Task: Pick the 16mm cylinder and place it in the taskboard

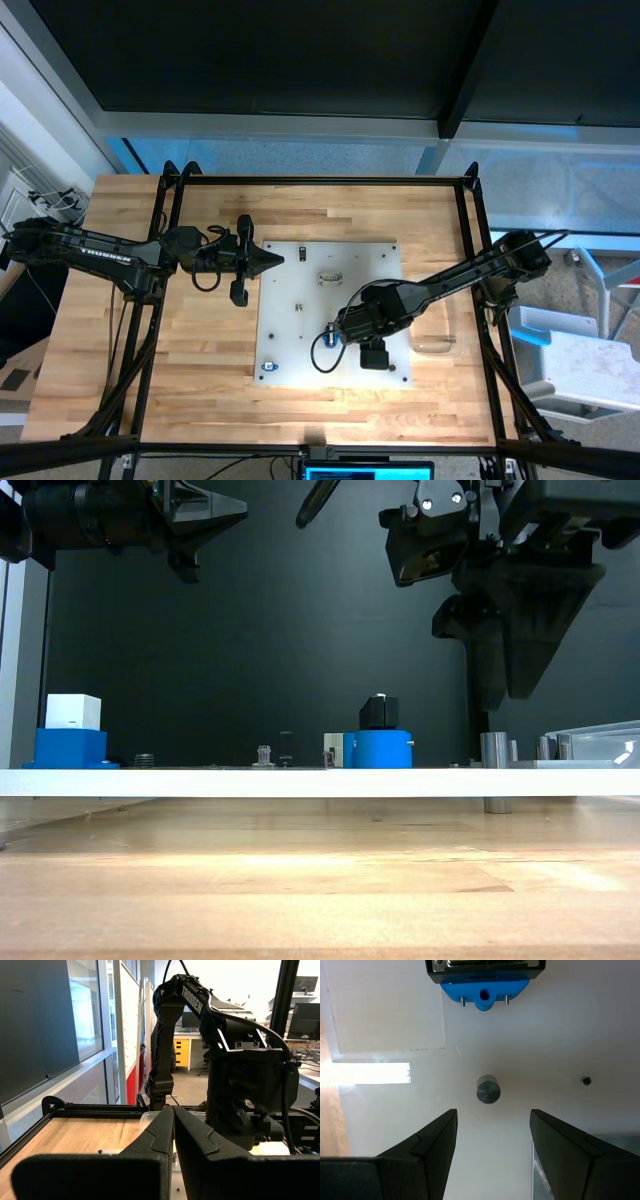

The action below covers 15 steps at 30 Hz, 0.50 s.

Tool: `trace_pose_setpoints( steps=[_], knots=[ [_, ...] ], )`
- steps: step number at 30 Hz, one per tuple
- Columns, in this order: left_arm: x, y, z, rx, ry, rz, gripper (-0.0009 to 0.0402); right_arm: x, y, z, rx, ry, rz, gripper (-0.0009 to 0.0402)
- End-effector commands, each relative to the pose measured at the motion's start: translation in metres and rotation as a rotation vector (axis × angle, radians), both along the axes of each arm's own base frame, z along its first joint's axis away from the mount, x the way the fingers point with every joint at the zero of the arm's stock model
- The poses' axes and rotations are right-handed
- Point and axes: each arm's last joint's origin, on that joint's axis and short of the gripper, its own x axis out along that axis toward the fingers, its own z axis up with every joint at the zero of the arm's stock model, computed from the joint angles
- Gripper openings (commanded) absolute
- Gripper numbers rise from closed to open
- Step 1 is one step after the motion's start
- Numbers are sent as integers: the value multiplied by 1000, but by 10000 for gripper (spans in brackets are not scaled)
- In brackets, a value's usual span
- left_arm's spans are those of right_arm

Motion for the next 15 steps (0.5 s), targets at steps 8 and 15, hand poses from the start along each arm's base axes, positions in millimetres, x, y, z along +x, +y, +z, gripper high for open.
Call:
trace_pose_setpoints(
  steps=[8,15],
  knots=[
    [0,0,0,0,0,0,0,-9,-4,15,7,-21,-1,201],
    [0,0,0,0,0,0,0,-10,-4,20,11,-34,-2,201]
  ],
)
